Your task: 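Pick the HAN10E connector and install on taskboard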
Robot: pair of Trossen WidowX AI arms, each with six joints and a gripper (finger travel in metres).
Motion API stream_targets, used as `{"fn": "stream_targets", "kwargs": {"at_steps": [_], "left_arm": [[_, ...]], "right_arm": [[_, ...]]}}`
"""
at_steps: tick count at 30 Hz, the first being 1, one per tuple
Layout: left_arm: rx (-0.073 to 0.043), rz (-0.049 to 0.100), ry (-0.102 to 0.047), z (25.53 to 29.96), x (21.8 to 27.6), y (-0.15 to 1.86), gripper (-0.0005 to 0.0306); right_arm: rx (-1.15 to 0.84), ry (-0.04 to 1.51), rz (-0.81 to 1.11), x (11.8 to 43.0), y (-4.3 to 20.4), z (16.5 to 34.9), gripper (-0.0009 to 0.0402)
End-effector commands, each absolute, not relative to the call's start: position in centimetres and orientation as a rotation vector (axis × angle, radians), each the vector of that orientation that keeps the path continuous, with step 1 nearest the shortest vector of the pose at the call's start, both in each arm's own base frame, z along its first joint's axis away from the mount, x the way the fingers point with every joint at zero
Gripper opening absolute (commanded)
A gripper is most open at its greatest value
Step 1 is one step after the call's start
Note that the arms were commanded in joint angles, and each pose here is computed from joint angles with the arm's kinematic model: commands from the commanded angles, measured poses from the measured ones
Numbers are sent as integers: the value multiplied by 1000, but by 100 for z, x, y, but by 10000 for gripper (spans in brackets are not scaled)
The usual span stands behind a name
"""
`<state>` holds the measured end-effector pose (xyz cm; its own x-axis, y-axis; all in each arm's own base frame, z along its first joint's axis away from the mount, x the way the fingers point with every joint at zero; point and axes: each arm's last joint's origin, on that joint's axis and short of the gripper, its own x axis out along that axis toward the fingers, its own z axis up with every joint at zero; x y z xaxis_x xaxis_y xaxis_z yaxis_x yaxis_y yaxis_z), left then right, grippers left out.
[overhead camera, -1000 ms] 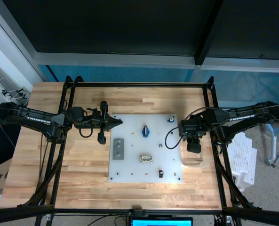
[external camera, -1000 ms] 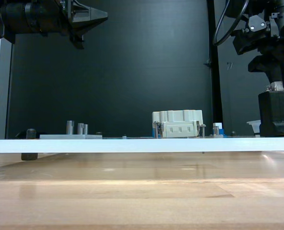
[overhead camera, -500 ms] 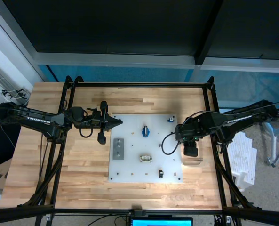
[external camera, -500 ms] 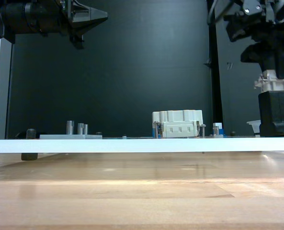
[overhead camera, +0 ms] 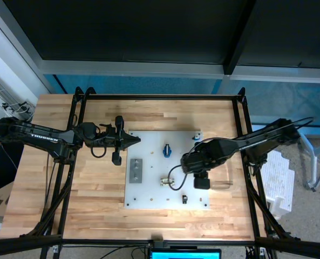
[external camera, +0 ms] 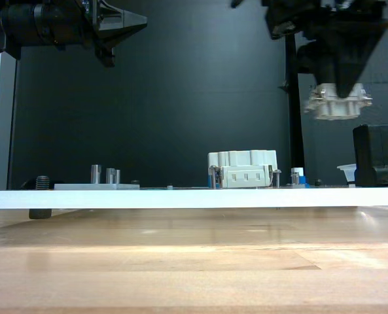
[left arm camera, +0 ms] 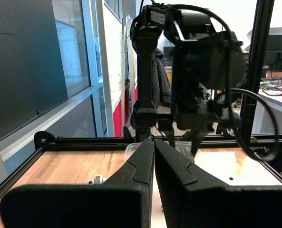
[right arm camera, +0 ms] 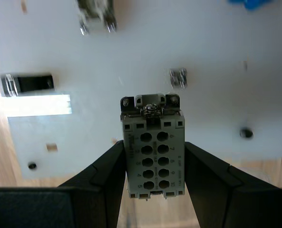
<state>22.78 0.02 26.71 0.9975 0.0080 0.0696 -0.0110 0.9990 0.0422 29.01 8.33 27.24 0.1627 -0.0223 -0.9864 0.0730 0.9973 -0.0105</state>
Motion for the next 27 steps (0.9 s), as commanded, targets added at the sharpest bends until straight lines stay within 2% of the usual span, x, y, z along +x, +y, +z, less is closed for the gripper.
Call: {"fn": "stream_targets", "kwargs": {"at_steps": [1,18,27], "left_arm": [[43,9,-69,2672,2279,2,1],[43,10,-69,2672,2279,3,1],[43,9,-69,2672,2279,2,1]], "right_arm": [[32,1404,-60,3077,889,2713,25],[15,1384,-20,3737,1089,2589,25],[9,1394,-9,3906,1136,2477,25]]}}
